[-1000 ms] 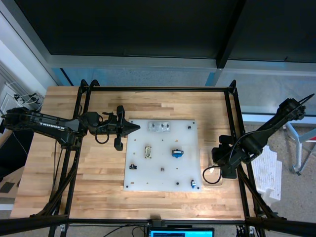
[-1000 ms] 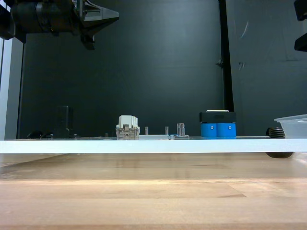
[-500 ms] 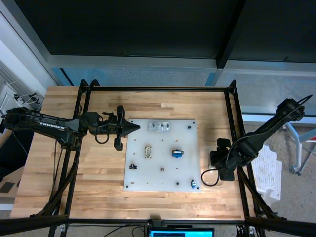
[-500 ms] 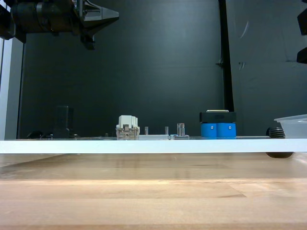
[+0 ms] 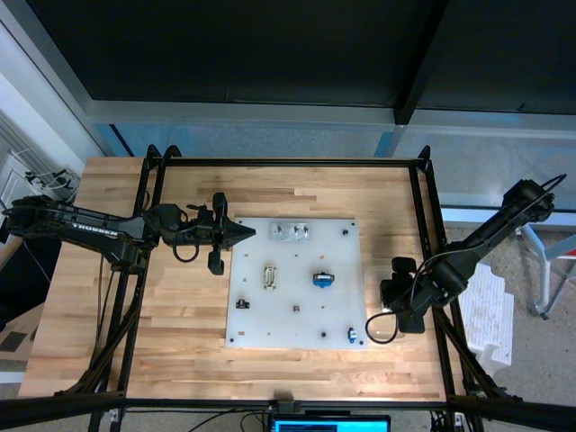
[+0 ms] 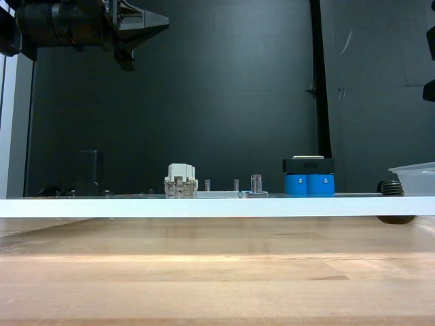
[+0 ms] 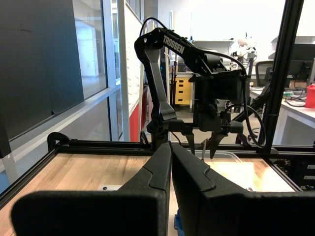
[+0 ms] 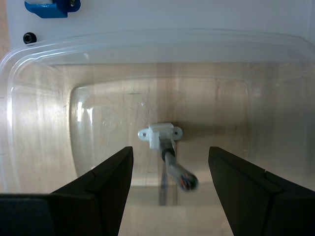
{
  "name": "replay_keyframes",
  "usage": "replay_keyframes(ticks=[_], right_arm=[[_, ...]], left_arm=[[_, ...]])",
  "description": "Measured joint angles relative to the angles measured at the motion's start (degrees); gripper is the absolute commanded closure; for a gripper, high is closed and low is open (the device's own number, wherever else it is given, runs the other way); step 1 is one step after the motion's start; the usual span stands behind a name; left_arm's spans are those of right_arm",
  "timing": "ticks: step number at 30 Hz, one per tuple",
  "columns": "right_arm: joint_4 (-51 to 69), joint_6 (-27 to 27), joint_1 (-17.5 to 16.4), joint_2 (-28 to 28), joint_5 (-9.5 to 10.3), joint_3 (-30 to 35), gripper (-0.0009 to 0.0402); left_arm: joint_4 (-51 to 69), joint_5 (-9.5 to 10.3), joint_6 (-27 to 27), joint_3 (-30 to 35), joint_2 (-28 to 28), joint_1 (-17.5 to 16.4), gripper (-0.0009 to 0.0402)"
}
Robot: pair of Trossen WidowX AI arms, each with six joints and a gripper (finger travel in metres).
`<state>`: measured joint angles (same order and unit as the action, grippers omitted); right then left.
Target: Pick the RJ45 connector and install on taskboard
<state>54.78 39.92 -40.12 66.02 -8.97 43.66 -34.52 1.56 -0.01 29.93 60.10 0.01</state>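
Aloft: left pincer (image 5: 252, 232), right pincer (image 8: 170, 149), "TROSSEN" (image 7: 174, 42).

RJ45 connector (image 8: 160, 135): small whitish plastic plug with two side tabs and a short grey cable stub frayed at its end. It lies flat on the floor of a clear plastic tray (image 8: 29, 98), just beside the taskboard's right edge. It sits in line between the spread fingers of the right gripper (image 8: 170, 151) and apart from them. Taskboard (image 5: 270, 315): flat white square plate, level on the wooden table (image 5: 180, 306), carrying small silver, blue, black and beige fixtures. The left gripper (image 5: 245, 232), fingers pressed together, hangs high over its far left corner.
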Motion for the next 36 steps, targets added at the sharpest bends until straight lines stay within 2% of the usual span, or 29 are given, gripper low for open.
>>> replay_keyframes(ticks=[8,18,36], right_arm=[[-2.3,-1.3,-0.1,0.5,-0.46,-1.7,0.018],[-5.8,-1.3,-0.1,0.5,0.0,-4.5,0.0185],[-6.8,-1.4,-0.4,0.5,0.0,-5.6,0.0265]], left_arm=[[0.0,-0.02,0.0,0.0,0.0,0.0,0.0393],[0.0,0.0,0.0,0.0,0.0,0.0,0.0393],[0.0,-0.02,0.0,0.0,0.0,0.0,0.0393]])
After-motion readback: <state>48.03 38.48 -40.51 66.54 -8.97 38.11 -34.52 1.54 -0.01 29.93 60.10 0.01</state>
